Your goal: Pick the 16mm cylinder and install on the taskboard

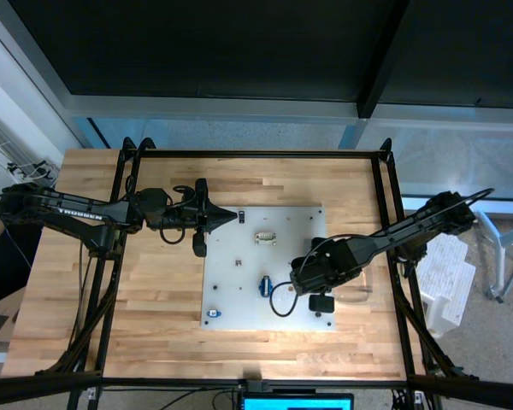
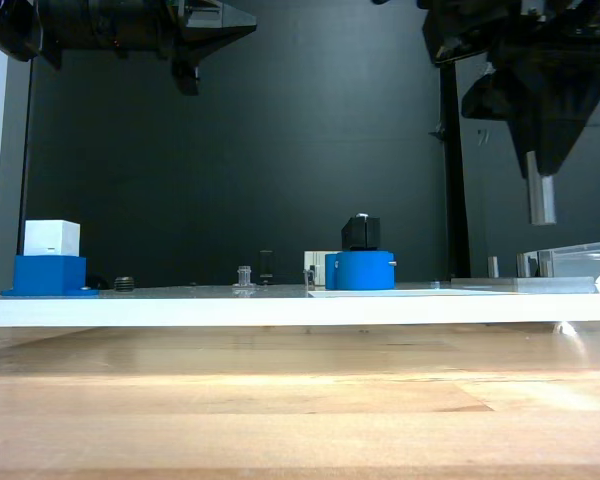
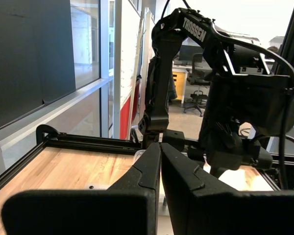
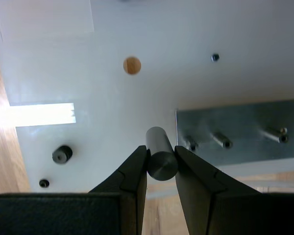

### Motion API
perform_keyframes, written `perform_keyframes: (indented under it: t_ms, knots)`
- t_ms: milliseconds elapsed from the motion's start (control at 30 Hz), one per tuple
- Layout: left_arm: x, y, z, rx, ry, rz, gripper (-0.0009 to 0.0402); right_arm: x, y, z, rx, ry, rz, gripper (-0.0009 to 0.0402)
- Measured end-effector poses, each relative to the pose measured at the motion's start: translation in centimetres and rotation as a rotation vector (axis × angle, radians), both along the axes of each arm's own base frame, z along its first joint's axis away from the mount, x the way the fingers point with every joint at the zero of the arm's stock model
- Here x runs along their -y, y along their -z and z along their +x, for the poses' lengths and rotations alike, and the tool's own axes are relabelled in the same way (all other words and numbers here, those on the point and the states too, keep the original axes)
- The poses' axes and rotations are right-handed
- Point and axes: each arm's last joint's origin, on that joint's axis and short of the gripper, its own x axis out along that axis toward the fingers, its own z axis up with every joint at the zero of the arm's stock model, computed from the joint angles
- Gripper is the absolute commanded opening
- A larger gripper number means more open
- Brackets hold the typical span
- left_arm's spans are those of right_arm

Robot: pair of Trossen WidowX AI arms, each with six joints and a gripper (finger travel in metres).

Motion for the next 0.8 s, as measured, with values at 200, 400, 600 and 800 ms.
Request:
perform_keyframes:
  t_ms: [200,400,600,800]
  knots:
    - [0.0,0.0,0.0,0.0,0.0,0.0,0.0,-0.5,0.2,1.3,-0.003,0.003,-0.001,0.0004]
    - [0.0,0.0,0.0,0.0,0.0,0.0,0.0,-0.7,0.8,2.6,-0.004,0.008,-0.002,0.0004]
    - [0.0,0.0,0.0,0.0,0.0,0.0,0.0,-0.9,1.4,3.4,0.007,-0.001,0.0,0.0004]
    - [0.0,0.0,0.0,0.0,0.0,0.0,0.0,-0.9,2.1,3.9,0.004,0.0,-0.001,0.0004]
